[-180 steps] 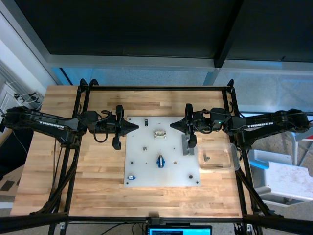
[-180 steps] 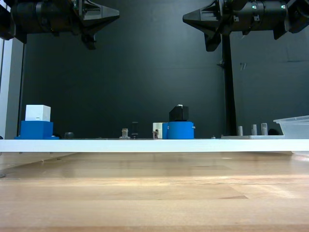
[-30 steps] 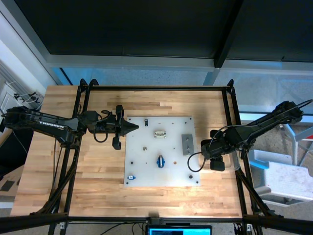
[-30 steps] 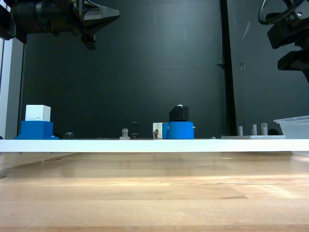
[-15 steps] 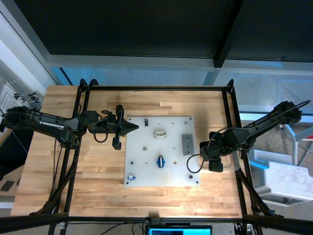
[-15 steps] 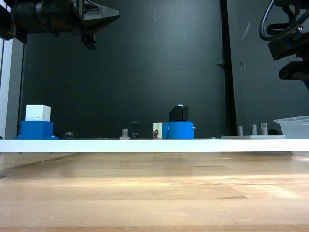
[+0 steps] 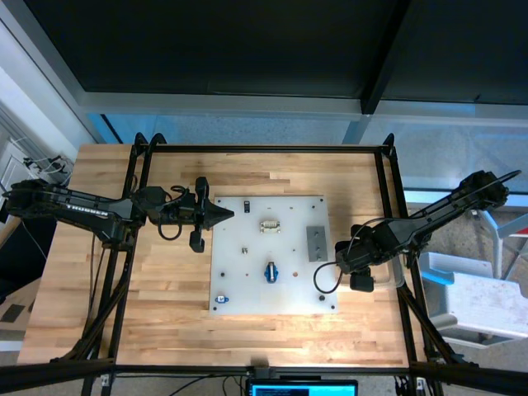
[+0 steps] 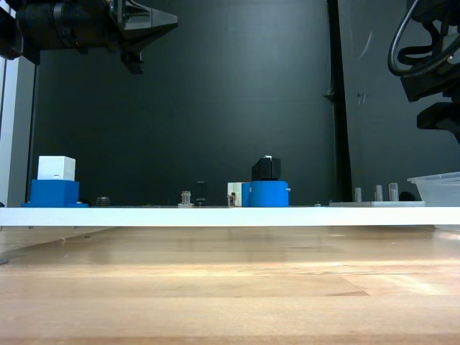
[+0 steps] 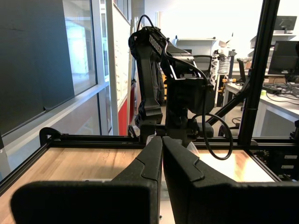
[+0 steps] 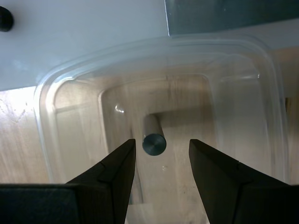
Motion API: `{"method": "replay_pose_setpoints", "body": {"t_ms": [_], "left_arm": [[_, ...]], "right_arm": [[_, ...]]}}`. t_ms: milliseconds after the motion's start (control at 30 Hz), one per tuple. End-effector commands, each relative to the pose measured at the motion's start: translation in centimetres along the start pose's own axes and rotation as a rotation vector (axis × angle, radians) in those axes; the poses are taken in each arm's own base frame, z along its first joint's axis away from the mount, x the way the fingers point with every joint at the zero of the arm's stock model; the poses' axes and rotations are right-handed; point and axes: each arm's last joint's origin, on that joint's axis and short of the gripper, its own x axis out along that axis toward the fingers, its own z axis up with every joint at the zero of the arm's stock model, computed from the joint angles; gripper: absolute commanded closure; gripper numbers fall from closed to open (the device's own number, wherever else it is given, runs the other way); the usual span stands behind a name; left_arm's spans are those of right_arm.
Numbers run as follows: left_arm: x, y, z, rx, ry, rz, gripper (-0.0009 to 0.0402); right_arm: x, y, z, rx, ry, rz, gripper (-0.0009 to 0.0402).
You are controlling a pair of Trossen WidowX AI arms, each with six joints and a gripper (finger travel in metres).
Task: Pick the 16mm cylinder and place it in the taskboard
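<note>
The 16mm cylinder (image 10: 152, 138), a short dark-grey metal peg, lies on the floor of the clear plastic bin (image 10: 42, 116). My right gripper (image 10: 162, 148) hangs open above it, one finger on each side of the peg, not touching it. In the high view the right gripper (image 7: 361, 266) points down over the bin just off the right edge of the white taskboard (image 7: 247, 285) and hides the peg. My left gripper (image 7: 223, 213) hovers shut at the board's back left edge, holding nothing; its fingers (image 9: 154, 154) are pressed together.
The taskboard carries a blue fitting (image 7: 270, 271), a grey block (image 7: 317, 242) and small connectors. The low view shows the board's edge (image 8: 215, 215), the bin (image 8: 438, 188) at right and a white cube on a blue base (image 8: 55, 169) at left.
Six seconds ago the right arm hovered over the board's back right; it now points down into the bin. Over the last second it edged slightly left and lower. The left arm stayed still.
</note>
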Motion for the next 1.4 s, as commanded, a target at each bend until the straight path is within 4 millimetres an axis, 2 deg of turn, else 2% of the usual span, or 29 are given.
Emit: {"method": "replay_pose_setpoints", "body": {"t_ms": [33, 1400], "left_arm": [[0.0, 0.0, 0.0, 0.000, 0.000, 0.000, 0.0393], [0.0, 0.0, 0.0, 0.000, 0.000, 0.000, 0.0393]], "right_arm": [[0.2, 0.1, 0.0, 0.009, -0.009, 0.006, 0.0235], [2.7, 0.2, -0.5, 0.055, 0.005, -0.002, 0.0236]]}}
